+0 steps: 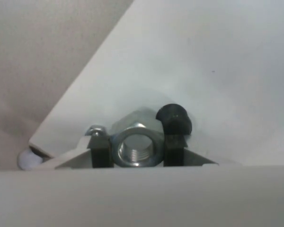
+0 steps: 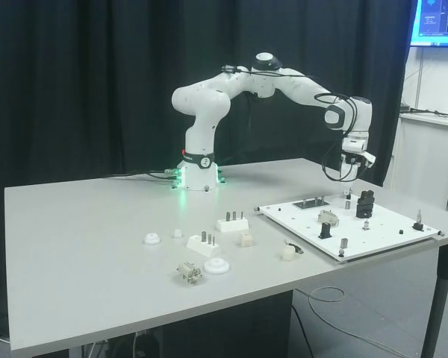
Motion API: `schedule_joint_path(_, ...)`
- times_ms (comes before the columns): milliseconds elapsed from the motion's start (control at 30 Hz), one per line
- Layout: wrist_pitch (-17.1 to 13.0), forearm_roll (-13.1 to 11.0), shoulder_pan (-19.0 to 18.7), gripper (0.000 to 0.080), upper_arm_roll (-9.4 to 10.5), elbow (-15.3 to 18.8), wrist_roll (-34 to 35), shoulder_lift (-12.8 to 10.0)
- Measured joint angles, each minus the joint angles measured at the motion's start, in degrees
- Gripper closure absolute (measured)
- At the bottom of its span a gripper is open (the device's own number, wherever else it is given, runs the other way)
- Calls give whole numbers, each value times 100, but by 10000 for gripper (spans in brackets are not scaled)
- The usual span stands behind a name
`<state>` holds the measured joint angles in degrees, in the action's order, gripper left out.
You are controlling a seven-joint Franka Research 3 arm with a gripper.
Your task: Insert bolt 4.
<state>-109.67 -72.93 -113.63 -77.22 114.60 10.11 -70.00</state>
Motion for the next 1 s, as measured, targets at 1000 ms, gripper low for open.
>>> schedule_joint_path(1000,-54,37,5,575,-3,-3,184,0)
